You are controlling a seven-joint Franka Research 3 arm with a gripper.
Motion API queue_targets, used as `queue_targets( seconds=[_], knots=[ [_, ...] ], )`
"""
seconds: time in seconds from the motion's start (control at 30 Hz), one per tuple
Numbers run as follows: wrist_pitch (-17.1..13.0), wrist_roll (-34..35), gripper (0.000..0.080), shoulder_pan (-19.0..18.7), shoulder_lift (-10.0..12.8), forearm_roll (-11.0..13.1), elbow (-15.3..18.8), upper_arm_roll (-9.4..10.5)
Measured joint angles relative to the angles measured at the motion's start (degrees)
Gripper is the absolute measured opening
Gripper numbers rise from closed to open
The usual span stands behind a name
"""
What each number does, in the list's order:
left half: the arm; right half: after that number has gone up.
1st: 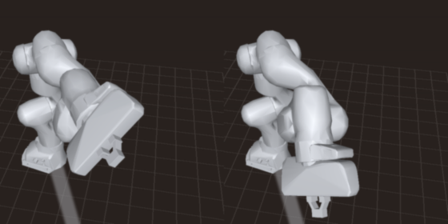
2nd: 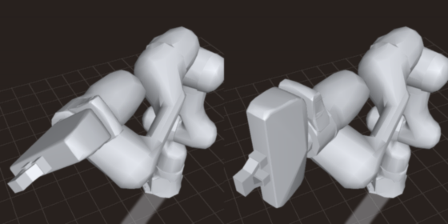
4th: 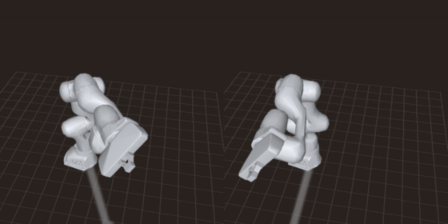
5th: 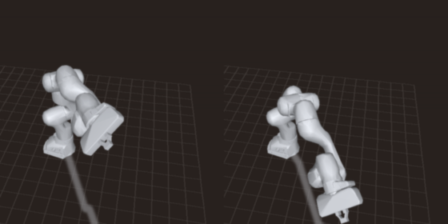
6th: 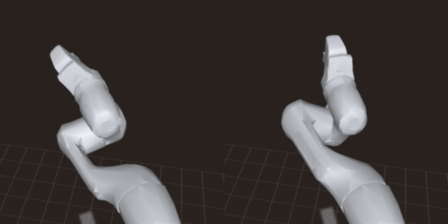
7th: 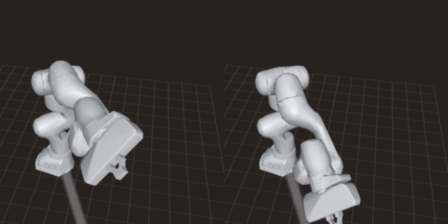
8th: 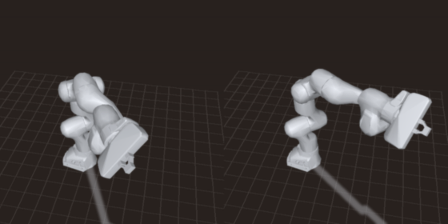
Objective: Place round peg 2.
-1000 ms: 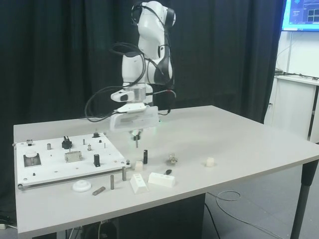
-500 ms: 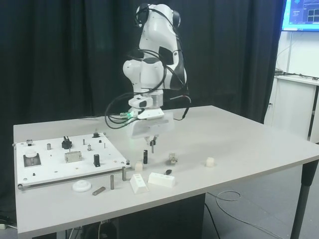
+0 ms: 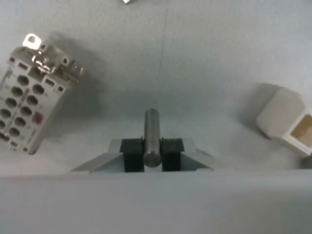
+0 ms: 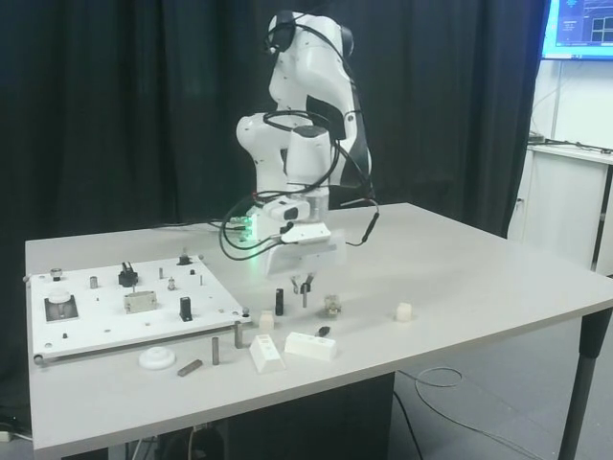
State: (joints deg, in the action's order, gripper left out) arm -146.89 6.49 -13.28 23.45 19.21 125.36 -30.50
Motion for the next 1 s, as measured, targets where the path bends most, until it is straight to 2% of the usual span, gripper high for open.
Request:
queue_targets(
  seconds=[0.57,1.0],
  knots=[
    [-1.85,-0.59,0.0074,0.02,2.3,-0.08,-0.01,0.96],
    [-1.78,-1.37,0.0074,0.11,2.87,-0.13,-0.11,1.02]
  ],
)
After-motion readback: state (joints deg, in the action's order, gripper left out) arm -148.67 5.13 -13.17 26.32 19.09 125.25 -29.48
